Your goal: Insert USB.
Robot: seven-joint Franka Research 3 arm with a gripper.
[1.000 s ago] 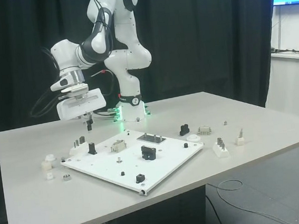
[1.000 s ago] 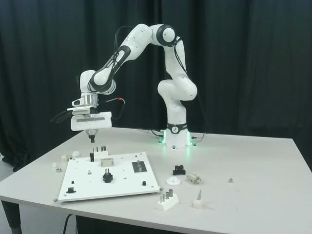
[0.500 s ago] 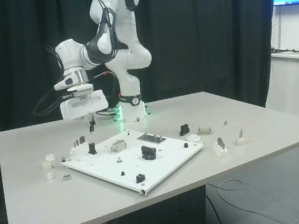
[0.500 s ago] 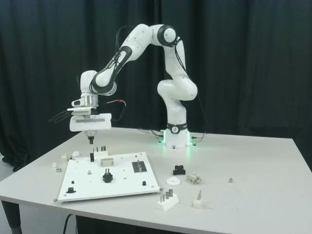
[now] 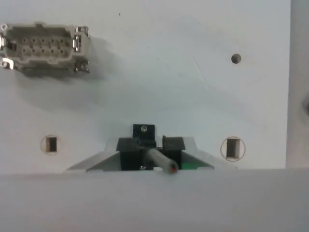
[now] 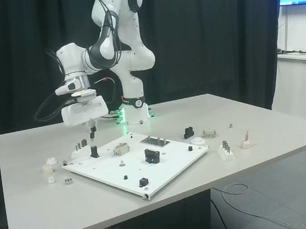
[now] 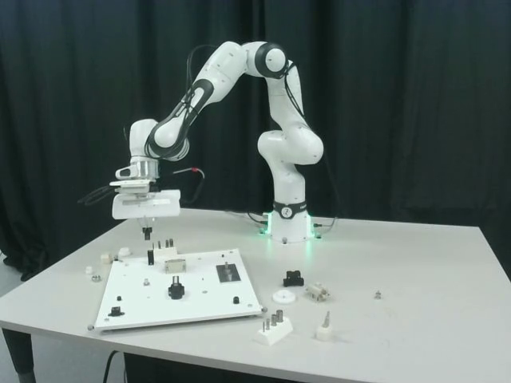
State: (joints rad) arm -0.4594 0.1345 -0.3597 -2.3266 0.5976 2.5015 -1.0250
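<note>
While your claw point(image 6: 92, 133) hangs above the white board's point(image 6: 164, 170) far left corner, it is clamped on the USB plug point(image 5: 161, 160).

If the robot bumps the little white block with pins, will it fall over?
Probably not: the white block sits low and wide on the grey table, so it would likely slide rather than tip. It looks small, so it is probably light.

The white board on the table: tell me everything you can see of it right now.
The white board is a flat square plate lying on the grey table, turned corner-on to the table edge. It looks rigid and smooth, with small holes and slots. On it stand black fixtures, a grey multi-pin connector and a dark plate. The gripper hangs above its far edge, not touching.
</note>
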